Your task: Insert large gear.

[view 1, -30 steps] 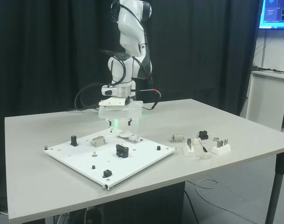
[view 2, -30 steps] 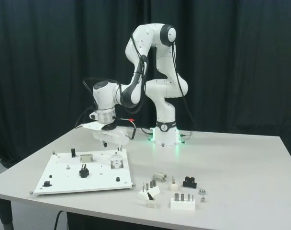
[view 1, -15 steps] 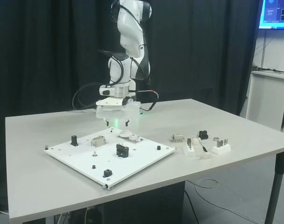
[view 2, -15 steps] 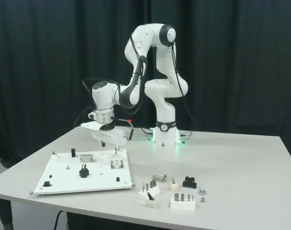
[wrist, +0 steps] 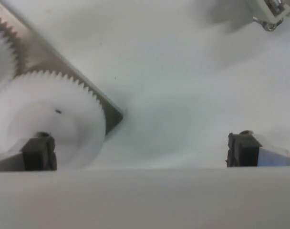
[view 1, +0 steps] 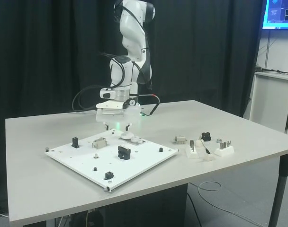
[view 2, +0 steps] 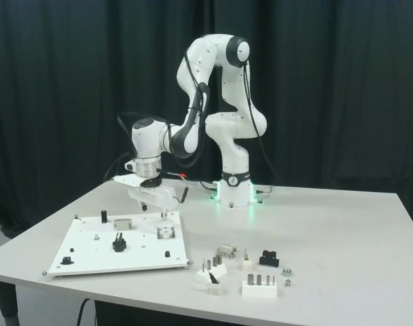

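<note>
1. At the left of the grey table [view 1: 49, 189] I see a white assembly board [view 1: 77, 163] lying flat, with small black fixtures [view 1: 123, 152] standing on it.
2. At the board's far edge sits the large gear [wrist: 49, 119], white and toothed, lying flat on a grey metal plate [wrist: 109, 112]. In the wrist view it meshes with a second white gear [wrist: 4, 52] beside it.
3. Above that far edge I see the gripper [view 1: 117, 126] hanging, clear of the board. Its two black fingertips [wrist: 39, 151] stand wide apart and hold nothing; one tip lines up over the large gear's rim, the other over bare white board.
4. Behind it the white arm [view 2: 220, 88] rises from its base at the table's back edge.
5. To the right of the board, a cluster of small white holders [view 2: 259, 288] with grey pins, a black part [view 2: 268, 258] and other loose parts rests on the table, well apart from the gripper.
</note>
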Tool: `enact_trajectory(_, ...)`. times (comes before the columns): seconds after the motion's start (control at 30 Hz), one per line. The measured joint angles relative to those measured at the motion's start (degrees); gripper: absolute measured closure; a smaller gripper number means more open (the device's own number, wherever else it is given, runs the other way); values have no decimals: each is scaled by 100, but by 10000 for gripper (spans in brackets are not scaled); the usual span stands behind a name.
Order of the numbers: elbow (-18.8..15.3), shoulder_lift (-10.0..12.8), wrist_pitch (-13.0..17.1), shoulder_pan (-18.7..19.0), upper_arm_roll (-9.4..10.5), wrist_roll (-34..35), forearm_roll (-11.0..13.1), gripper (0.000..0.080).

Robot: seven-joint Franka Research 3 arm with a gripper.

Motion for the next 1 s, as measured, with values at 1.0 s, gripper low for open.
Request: enact_trajectory(1.0, -29, 230, 332, 1, 25, -156, 179, 3)
